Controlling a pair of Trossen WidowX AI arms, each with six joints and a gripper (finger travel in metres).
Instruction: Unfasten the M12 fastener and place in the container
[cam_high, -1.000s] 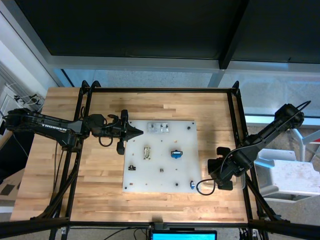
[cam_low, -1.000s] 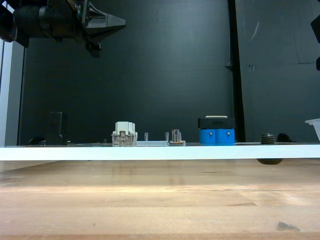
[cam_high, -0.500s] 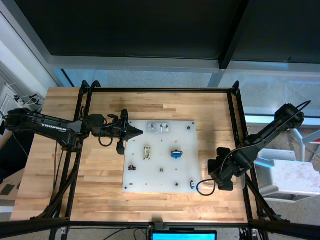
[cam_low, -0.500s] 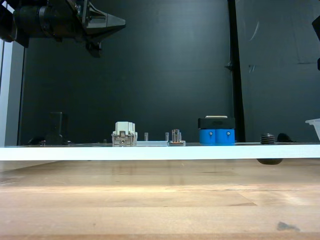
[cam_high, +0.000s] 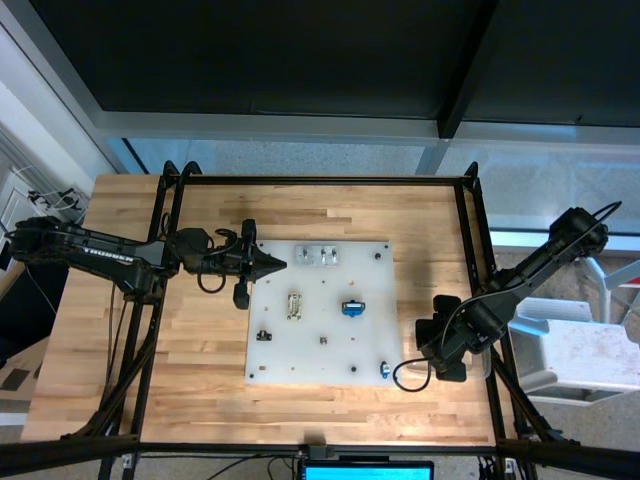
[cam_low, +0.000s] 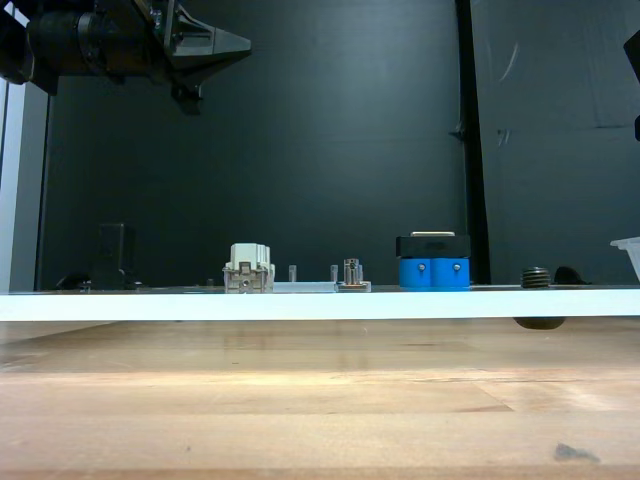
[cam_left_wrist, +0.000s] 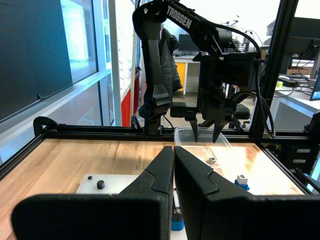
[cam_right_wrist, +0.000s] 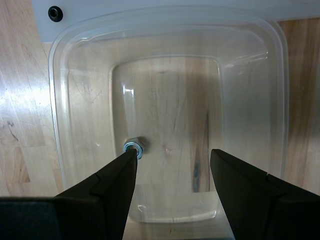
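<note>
Right gripper (cam_right_wrist: 172, 161) hangs straight over the container (cam_right_wrist: 56, 105), fingers spread wide and holding nothing. The nut (cam_right_wrist: 134, 148) lies flat on the tray floor, just beneath one fingertip rather than between the two. From the middle of the board (cam_high: 290, 360) that's roughly 4 o'clock, so the right arm (cam_left_wrist: 152, 60) is far nearer. The stud (cam_low: 537, 277) shows bare ribs. Left gripper (cam_left_wrist: 173, 150) is parked around 10 o'clock, pinched closed. I reckon a straight lift clears the tray wall. Only readable writing is TROSSEN, on both the right arm and the left arm (cam_high: 100, 255).
</note>
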